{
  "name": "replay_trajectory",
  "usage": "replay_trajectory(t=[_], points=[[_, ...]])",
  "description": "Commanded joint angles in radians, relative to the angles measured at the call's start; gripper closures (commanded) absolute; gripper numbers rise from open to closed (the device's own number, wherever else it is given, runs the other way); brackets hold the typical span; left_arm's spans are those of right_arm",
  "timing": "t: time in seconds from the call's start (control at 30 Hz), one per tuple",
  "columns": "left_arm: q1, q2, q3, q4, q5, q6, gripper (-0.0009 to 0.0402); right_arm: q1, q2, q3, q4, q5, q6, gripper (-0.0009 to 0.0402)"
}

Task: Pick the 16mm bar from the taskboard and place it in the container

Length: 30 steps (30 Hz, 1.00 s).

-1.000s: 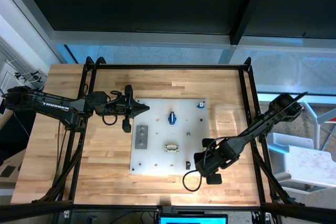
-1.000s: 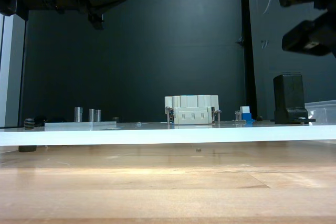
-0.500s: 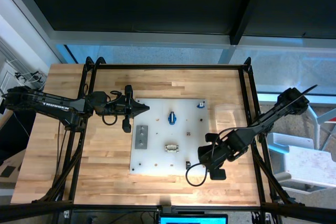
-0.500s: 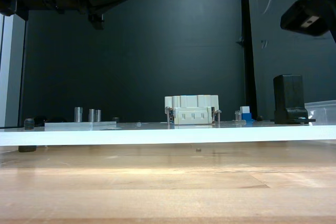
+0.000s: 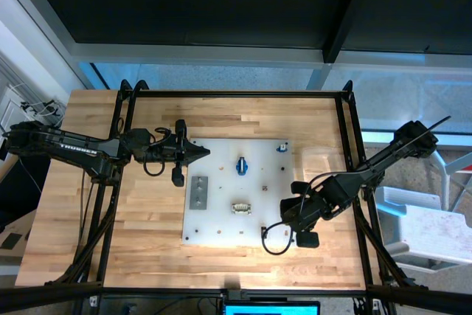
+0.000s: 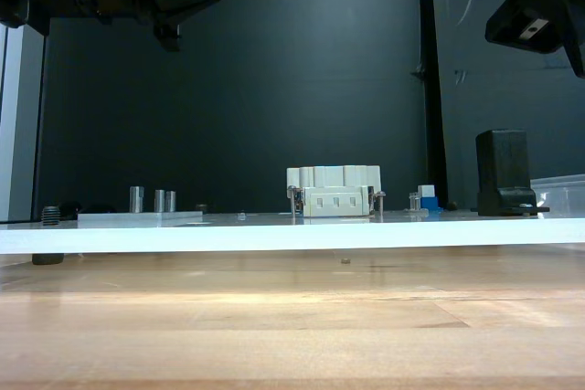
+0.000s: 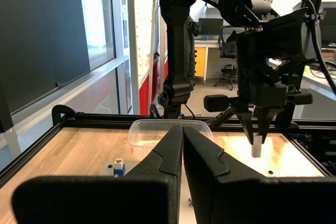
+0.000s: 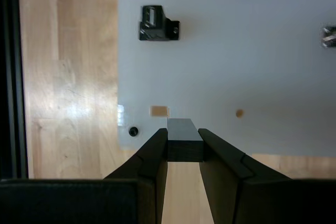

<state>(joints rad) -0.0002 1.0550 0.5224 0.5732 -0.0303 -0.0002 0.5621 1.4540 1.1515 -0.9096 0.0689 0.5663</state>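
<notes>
The white taskboard (image 5: pixel 221 215) lies mid-table. My right gripper (image 5: pixel 292 217) hovers above the board's near right edge, shut on the 16mm bar (image 8: pixel 185 136), a short square-ended piece standing out between the fingers. In the left wrist view the same bar (image 7: pixel 256 149) hangs pale from the right gripper (image 7: pixel 257 140). The clear container (image 5: pixel 321 161) sits on the wood just right of the board, behind the right gripper. My left gripper (image 5: pixel 200 153) is held high over the board's far left corner, fingers shut with nothing in them.
On the board stand a grey metal block (image 5: pixel 199 191), a blue piece (image 5: pixel 241 165), a beige connector (image 5: pixel 240 207) and a black block (image 8: pixel 155 23). Black frame rails (image 5: pixel 352 153) border the table left, right and at the back.
The right gripper has risen with the bar and shifted slightly away from the near edge, toward the container. The left arm has stayed still.
</notes>
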Motion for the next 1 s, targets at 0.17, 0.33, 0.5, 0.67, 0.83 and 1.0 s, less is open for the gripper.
replay_trajectory(t=[0.17,0.33,0.5,0.67,0.83,1.0], points=[[0.000,0.000,0.000,0.000,0.000,0.000,0.0393,-0.039,-0.061,-0.026,-0.061,0.018,-0.017,0.0358],[0.000,0.000,0.000,0.000,0.000,0.000,0.0393,-0.079,-0.113,-0.044,-0.109,0.018,-0.027,0.0358],[0.000,0.000,0.000,0.000,0.000,0.000,0.0393,-0.123,-0.184,-0.098,-0.130,0.018,-0.052,0.0358],[0.000,0.000,0.000,0.000,0.000,0.000,0.0393,-0.164,-0.259,-0.160,-0.134,0.018,-0.055,0.0358],[0.000,0.000,0.000,0.000,0.000,0.000,0.0393,-0.187,-0.329,-0.225,-0.147,0.018,-0.055,0.0358],[0.000,0.000,0.000,0.000,0.000,0.000,0.0393,-0.201,-0.391,-0.275,-0.156,0.018,-0.050,0.0358]])
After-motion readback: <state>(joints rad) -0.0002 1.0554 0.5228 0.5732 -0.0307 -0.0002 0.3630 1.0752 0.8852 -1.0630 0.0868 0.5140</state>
